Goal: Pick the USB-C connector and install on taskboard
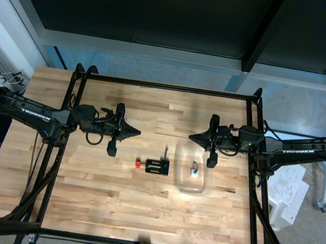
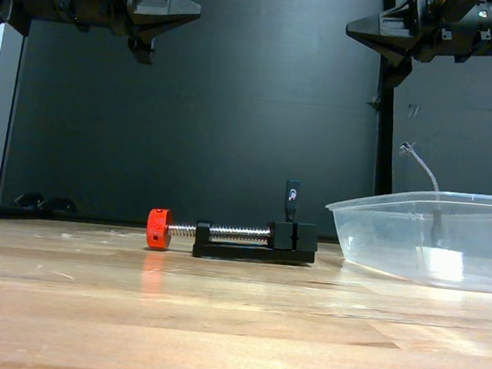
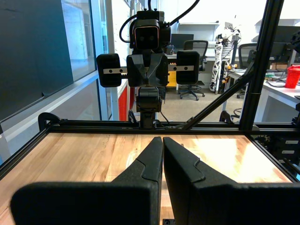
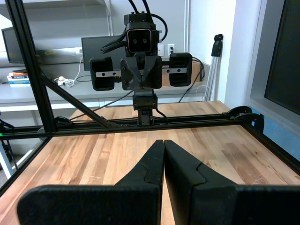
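Pale wooden planks make up the tabletop (image 1: 97, 209). Near its middle lies the taskboard (image 1: 157, 167), a small black block set flat. Its orange-red knob (image 1: 138, 164) is at the 9 o'clock end, and a thin black upright (image 2: 291, 198) rises toward the 3 o'clock end. Just beside it at 3 o'clock, not touching, sits a clear plastic tray (image 1: 193, 192). In the tray the USB-C connector (image 1: 194, 166) shows as a tiny dark piece next to a small white piece (image 1: 194, 173); whether the two touch cannot be told. In the low view a thin braided lead (image 2: 422, 171) rises above the tray rim. Farther back, the left gripper (image 1: 136, 133) hovers high over the tabletop at about 10 o'clock from the taskboard, pointing toward 3 o'clock, its jaws pressed together and empty. The right gripper (image 1: 192, 137) hangs at about 1 o'clock from the taskboard, near the tray's far end, pointing toward 9 o'clock, its jaws likewise closed on nothing. The two tips face each other, well apart. Beyond them a black frame rail (image 1: 167, 87) runs along the far edge.
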Motion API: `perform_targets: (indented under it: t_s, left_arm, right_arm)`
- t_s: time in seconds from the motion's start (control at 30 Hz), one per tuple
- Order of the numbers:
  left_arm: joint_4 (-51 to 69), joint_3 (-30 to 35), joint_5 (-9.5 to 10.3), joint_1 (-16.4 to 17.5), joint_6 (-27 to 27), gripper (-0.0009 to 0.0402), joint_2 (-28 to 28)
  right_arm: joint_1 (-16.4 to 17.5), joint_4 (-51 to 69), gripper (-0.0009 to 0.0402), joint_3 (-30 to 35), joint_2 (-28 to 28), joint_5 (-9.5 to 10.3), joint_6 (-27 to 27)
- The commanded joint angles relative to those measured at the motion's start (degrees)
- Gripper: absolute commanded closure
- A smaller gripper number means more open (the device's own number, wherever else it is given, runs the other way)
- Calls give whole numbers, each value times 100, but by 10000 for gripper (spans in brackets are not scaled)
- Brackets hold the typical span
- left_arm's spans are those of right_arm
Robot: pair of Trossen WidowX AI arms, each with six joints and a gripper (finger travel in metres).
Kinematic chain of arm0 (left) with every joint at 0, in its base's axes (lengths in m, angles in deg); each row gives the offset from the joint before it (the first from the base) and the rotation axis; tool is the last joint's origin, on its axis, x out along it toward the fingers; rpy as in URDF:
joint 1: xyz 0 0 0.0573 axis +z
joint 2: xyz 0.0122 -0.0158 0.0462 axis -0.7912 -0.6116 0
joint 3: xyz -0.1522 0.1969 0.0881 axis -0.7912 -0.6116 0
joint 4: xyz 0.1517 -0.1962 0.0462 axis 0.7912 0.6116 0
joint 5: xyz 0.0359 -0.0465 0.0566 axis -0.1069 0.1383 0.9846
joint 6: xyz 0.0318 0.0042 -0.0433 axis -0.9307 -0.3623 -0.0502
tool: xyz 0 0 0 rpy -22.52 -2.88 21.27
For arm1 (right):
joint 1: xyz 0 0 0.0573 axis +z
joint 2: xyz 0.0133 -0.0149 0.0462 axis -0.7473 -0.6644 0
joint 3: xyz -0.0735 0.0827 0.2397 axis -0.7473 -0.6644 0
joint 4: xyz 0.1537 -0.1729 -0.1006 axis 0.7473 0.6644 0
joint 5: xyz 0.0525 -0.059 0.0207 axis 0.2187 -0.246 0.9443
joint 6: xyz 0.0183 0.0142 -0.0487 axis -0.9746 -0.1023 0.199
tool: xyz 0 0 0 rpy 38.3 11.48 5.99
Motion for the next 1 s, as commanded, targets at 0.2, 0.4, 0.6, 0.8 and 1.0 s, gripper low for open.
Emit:
perform_targets:
  t_s: [0.2, 0.4, 0.6, 0.8, 1.0]
  left_arm:
    - [-2, 0, -2, 0, -2, 393, 0]
    - [-2, 0, -2, 2, -2, 393, 0]
    - [-2, 0, -2, 0, -2, 393, 0]
    - [-2, 0, -2, 2, -2, 393, 0]
    - [-2, 0, -2, 2, -2, 393, 0]
  right_arm:
    - [2, -2, 393, 0, -2, 0, 0]
    - [2, -2, 393, 0, -2, 0, -2]
    - [4, 131, 393, 44, 35, 216, -33]
    - [7, 1628, 393, 564, 133, 208, -26]
    - [17, 3294, 393, 1130, 129, 245, -24]
